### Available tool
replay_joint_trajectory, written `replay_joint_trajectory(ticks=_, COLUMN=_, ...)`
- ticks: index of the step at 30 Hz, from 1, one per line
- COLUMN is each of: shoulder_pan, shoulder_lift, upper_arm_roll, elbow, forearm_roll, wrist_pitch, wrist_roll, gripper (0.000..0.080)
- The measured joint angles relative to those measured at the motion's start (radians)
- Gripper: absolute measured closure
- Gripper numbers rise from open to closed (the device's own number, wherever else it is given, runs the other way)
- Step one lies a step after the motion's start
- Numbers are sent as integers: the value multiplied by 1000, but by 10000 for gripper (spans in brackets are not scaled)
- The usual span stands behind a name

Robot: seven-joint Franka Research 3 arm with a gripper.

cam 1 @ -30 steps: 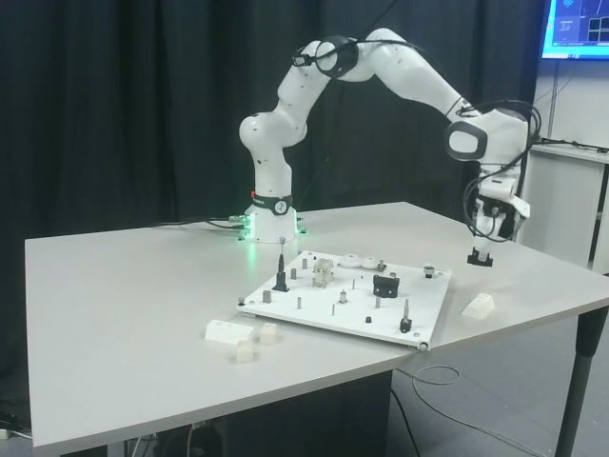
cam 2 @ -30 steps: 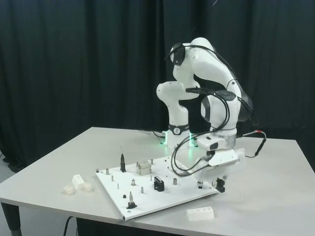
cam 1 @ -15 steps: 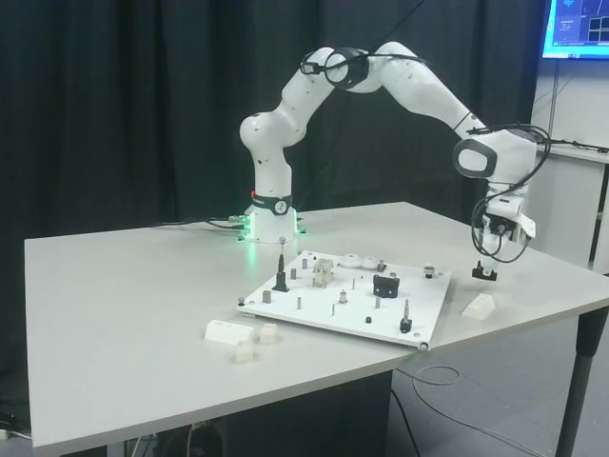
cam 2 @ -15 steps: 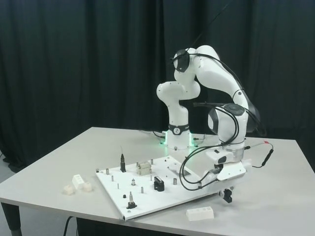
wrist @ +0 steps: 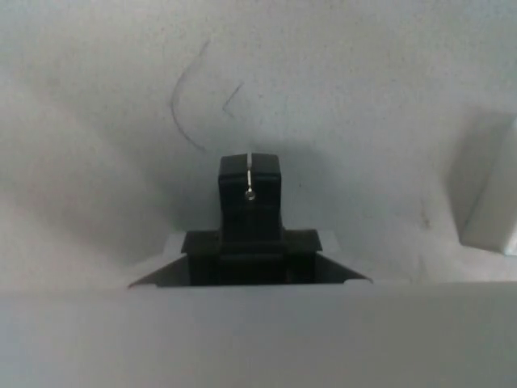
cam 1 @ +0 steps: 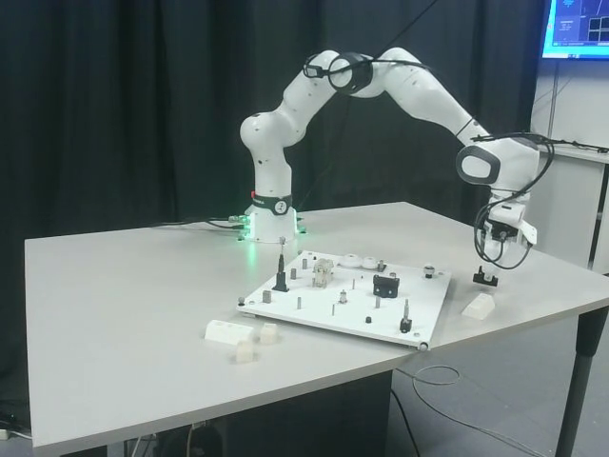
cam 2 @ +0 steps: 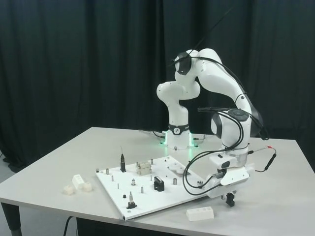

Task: Place D-SUB.

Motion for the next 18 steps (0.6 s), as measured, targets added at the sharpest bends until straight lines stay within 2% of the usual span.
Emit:
replay_joint_trajectory(ticks=12, shoulder_pan=7, shoulder_lift=12, upper_arm_roll=0, elbow=9, forearm_roll=0, wrist_pitch=0, wrist_roll=16, gripper=649)
replay_joint_trajectory(ticks=13, shoulder_pan=7, shoulder_lift=12, upper_arm_roll=0, elbow=10, forearm_roll=0, wrist_pitch=0, wrist_roll=18, gripper=544)
replay_joint_trajectory(ticks=18, shoulder_pan=9, shoulder_lift=12, upper_arm_roll=0, elbow=22, forearm_roll=0, wrist_pitch=-16, wrist_roll=25, gripper=544)
